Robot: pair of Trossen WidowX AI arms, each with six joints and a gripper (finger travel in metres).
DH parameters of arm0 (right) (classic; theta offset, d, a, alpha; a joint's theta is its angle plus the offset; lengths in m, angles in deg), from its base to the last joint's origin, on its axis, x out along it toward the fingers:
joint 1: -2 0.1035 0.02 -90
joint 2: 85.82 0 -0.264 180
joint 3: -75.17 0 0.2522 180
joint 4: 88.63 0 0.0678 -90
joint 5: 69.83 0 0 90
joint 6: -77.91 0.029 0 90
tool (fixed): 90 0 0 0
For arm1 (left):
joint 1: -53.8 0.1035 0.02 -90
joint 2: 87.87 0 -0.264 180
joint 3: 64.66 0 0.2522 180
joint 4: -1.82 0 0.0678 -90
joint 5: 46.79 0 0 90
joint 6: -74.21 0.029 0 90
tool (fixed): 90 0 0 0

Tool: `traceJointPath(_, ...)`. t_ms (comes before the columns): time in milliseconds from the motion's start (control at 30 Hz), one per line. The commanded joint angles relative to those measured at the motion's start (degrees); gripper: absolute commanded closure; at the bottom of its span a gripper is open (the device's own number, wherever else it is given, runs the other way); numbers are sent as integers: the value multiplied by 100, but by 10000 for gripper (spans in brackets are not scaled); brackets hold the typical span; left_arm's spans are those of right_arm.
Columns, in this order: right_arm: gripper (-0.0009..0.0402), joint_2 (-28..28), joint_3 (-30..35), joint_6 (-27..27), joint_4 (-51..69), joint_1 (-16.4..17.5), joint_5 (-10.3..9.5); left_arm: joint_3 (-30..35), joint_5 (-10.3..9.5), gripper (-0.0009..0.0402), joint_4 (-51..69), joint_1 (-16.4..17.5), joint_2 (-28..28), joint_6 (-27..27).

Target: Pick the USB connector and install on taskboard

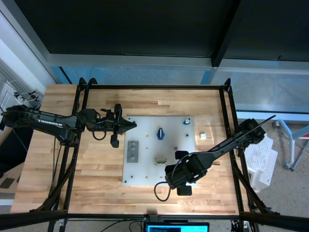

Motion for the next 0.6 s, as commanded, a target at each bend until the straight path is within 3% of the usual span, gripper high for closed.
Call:
traceJointPath(33,393,0,-2,2,-4,2,-7,0,2,393,-2,0,0,2)
traceJointPath(200,393,0,-2,4,-4,0,-90,0,0,393,-2,2,2,2)
traceJointPath(600,393,0,-2,4,-28,2,-87,0,2,393,-2,0,0,2)
